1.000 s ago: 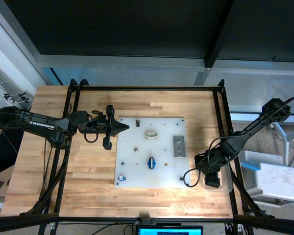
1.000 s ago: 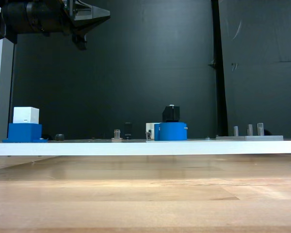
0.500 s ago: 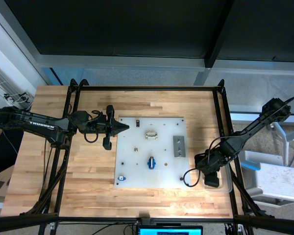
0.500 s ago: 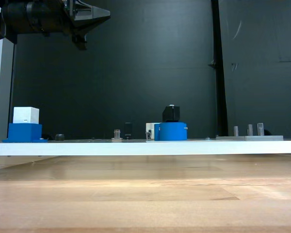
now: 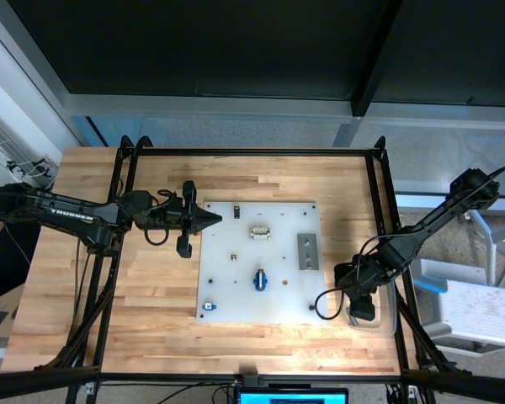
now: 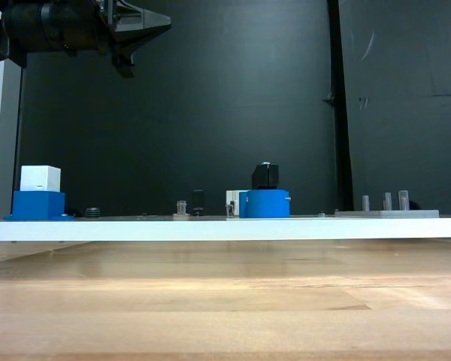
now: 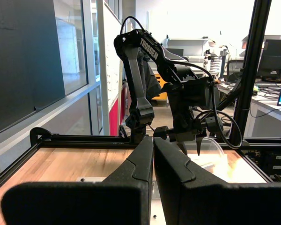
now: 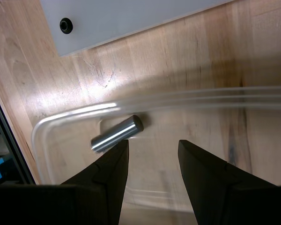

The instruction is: Pick the 16mm cylinder and place it in the container

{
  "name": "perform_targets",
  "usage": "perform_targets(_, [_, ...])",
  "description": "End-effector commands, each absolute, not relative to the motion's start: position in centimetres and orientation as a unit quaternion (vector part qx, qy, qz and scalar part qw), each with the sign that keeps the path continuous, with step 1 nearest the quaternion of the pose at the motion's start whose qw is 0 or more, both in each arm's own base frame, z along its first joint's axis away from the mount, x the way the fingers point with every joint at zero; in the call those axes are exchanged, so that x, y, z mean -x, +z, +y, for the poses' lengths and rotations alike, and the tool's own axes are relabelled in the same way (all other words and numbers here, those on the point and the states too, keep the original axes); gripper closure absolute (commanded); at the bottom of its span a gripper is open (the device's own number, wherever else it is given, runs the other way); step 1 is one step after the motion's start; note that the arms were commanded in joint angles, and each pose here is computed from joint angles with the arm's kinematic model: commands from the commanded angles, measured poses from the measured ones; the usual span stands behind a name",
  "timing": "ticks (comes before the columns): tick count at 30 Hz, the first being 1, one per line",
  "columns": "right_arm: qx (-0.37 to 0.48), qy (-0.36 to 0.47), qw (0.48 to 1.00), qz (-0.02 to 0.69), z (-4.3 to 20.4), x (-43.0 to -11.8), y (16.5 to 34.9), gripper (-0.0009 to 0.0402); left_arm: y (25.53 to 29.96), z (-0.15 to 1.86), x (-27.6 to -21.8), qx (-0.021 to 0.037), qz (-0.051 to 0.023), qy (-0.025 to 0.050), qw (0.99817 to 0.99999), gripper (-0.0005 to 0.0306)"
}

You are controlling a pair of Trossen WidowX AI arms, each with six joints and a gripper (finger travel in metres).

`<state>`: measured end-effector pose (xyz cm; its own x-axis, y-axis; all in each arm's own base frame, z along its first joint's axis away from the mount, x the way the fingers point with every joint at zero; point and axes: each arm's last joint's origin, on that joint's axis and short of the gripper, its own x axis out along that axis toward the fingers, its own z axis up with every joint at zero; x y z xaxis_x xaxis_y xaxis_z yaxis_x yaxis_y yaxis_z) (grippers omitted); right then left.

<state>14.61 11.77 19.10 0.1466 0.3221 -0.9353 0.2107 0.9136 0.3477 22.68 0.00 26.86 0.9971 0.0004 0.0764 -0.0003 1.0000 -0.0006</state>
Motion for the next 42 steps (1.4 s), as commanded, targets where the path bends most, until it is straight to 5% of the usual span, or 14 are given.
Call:
perform_targets(1, [-0.205,0.038,0.729,0.652,11.77,-14.61,19.11,0.0248,26.86,0.00,-22.68,0.0001,-0.0384,0.0002,0.99926,0.0300])
perform_targets(42, [-0.202,0.045,0.728,0.654,11.80,-14.60,19.12,0.0248,26.86,0.01,-22.68,0.0001,-0.0384,0.0004,0.99926,0.0300])
